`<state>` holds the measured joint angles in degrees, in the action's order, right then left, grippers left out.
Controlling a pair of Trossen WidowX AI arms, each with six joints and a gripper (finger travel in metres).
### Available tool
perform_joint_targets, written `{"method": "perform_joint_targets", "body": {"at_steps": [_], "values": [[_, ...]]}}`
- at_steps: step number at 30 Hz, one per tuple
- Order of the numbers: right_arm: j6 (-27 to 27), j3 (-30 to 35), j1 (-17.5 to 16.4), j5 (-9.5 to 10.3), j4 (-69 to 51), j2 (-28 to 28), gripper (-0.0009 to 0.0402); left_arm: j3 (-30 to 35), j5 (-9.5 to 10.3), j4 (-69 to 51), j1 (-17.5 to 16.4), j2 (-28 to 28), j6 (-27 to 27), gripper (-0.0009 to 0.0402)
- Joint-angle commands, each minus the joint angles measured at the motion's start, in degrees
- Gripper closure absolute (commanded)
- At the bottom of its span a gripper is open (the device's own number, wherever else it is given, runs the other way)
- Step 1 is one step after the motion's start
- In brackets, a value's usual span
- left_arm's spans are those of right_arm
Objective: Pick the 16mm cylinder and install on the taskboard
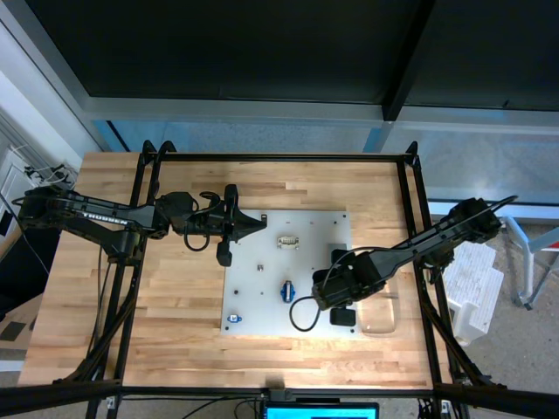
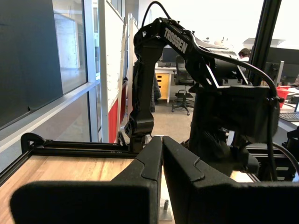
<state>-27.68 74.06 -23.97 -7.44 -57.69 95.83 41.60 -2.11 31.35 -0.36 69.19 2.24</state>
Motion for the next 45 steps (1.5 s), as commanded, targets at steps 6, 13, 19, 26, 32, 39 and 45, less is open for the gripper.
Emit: {"method": "perform_joint_targets", "body": {"at_steps": [6,13,19,26,32,39,45], "values": [[1.6,3.41,1.29,-0.02,0.37,3.76,0.0386,0.02,-0.02,0.02,-0.02,0.02,-0.02,0.0392],[2.29,6.4,2.05,-0.52,0.44,6.93,0.0386,0.02,-0.02,0.02,0.0,0.02,-0.02,0.0392],[2.86,7.85,2.62,-0.46,1.16,9.01,0.0386,0.02,-0.02,0.02,0.0,0.02,-0.02,0.0392],[2.86,7.82,2.62,-0.5,2.05,9.7,0.0386,0.02,-0.02,0.02,0.0,0.02,-0.02,0.0392],[2.6,7.45,2.6,-0.52,2.45,9.7,0.0386,0.02,-0.02,0.02,0.0,0.02,-0.02,0.0392],[2.64,5.88,2.6,-0.52,3.85,9.7,0.0386,0.02,-0.02,0.02,-0.02,0.02,-0.02,0.0392],[2.67,4.96,2.6,-0.52,4.81,9.7,0.0386,0.02,-0.02,0.02,0.0,0.02,-0.02,0.0392]]}}
